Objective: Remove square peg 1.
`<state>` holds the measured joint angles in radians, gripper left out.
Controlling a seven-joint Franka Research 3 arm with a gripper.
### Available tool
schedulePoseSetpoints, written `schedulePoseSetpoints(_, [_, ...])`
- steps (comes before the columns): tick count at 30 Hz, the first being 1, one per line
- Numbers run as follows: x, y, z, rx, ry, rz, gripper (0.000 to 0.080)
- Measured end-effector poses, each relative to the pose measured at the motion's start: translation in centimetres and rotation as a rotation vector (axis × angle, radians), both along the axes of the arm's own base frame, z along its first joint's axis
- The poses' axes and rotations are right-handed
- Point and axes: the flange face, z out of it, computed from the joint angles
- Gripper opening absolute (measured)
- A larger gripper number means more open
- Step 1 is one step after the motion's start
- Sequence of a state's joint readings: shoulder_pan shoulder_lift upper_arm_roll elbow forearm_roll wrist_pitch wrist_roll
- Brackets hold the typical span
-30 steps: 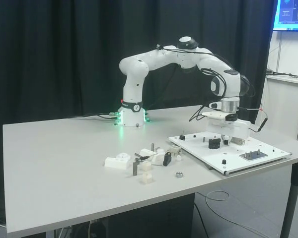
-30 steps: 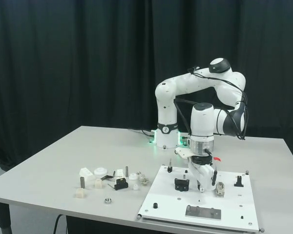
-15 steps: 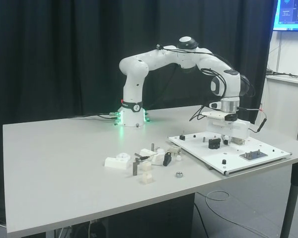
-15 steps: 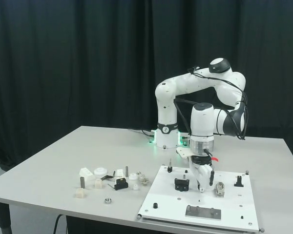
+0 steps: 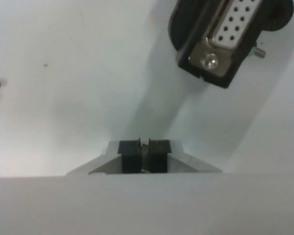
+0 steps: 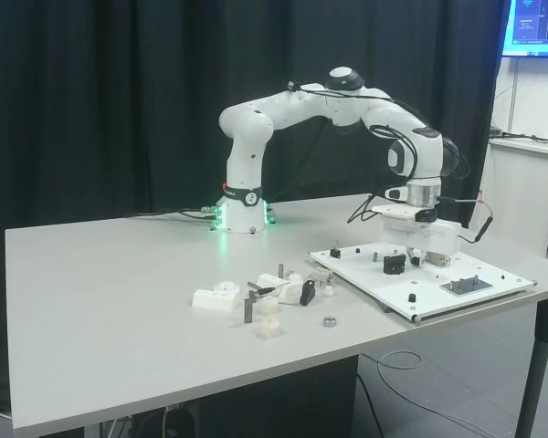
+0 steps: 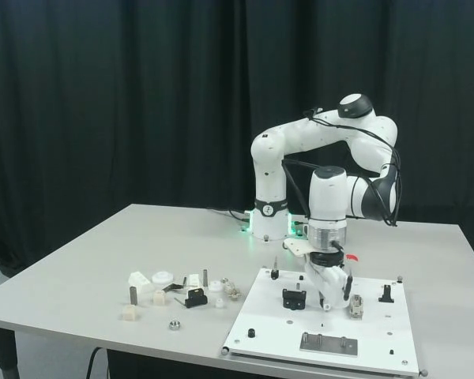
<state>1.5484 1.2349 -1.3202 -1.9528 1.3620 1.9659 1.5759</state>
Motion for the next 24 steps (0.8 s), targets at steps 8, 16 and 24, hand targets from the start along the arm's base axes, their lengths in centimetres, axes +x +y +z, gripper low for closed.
schedulePoseSetpoints(8, [0.0, 0.0, 0.3, -0.001, 0.002, 0.041, 0.0027])
schedulePoseSetpoints(16, [0.0, 0.0, 0.6, -0.007, 0.004, 0.05, 0.0027])
schedulePoseSetpoints(24, [0.1, 0.0, 1.8, -0.006, 0.01, 0.056, 0.0027])
